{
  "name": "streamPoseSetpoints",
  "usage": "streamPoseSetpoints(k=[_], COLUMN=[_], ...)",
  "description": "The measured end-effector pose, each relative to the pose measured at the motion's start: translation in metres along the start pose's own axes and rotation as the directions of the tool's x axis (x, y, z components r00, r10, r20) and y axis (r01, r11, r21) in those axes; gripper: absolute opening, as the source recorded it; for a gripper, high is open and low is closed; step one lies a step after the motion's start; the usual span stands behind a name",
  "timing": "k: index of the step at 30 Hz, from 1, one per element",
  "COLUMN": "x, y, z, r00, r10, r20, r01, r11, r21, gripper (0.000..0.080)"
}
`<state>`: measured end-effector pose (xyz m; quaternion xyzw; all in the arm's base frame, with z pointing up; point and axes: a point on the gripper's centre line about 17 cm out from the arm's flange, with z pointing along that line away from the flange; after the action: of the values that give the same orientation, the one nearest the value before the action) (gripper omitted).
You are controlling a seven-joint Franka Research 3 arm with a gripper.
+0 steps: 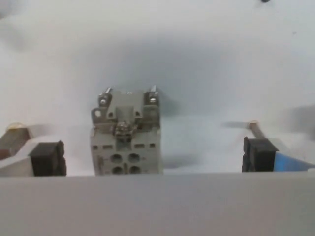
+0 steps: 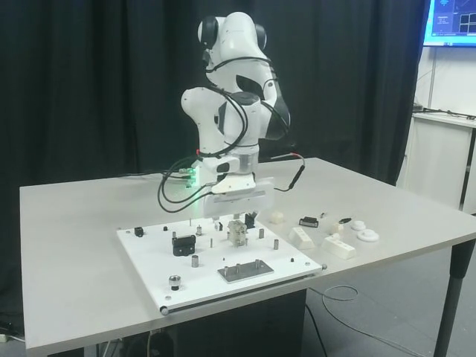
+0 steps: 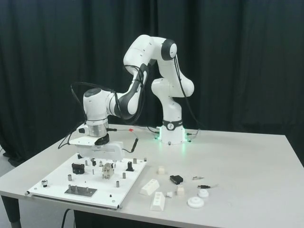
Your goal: Remove waterproof.
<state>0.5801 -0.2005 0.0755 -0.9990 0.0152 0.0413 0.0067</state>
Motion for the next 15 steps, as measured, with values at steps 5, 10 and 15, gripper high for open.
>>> streamPoseSetpoints(k=[5, 10, 15], x=[-0.002, -0.005, -0.007], y=[-0.006, -0.011, -0.015], z=[0.004, 0.005, 0.005], r00=[1.0, 0.998, 0.996], r10=[-0.014, -0.044, -0.061], r20=[-0.022, -0.042, -0.066], r01=[0.014, 0.044, 0.061], r11=[1.0, 0.999, 0.998], r21=[0.007, 0.0, -0.01], gripper=[0.08, 0.08, 0.08])
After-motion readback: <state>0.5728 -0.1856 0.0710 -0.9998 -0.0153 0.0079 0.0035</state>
